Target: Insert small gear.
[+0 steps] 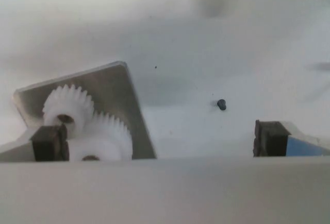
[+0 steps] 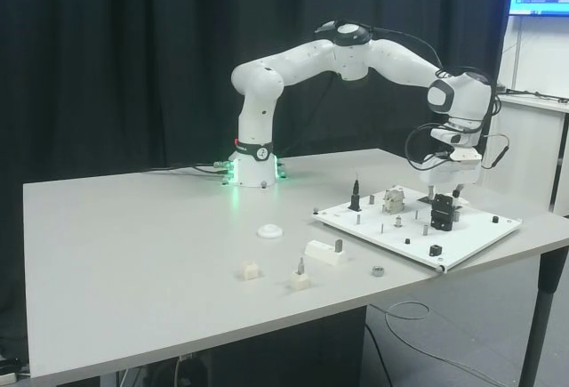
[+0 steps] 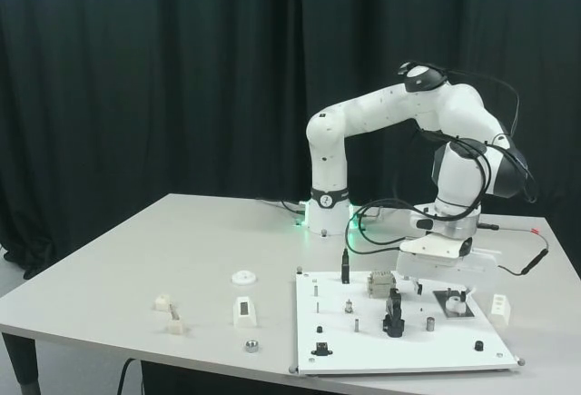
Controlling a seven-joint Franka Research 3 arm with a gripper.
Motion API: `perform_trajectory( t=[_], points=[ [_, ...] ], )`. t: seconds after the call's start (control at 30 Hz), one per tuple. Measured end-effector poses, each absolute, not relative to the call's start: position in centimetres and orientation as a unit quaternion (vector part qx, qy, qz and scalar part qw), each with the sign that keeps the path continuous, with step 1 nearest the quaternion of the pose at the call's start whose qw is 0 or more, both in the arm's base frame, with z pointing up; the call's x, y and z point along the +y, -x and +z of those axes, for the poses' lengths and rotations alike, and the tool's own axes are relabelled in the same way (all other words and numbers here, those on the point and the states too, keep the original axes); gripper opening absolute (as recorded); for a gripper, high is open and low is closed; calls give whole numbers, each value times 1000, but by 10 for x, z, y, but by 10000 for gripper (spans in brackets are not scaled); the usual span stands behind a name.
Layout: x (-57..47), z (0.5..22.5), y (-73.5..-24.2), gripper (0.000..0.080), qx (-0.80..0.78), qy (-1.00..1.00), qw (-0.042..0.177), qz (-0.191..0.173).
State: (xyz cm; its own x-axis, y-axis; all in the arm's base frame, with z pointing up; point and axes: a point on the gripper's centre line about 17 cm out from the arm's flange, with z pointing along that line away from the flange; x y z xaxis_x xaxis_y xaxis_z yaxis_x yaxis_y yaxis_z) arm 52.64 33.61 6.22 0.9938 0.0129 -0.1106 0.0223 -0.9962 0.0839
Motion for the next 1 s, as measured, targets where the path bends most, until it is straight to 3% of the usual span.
perform_trajectory(
  t=[1.0],
  points=[
    [377, 63, -515, 800, 19, -998, 41, -42]
  ],
)
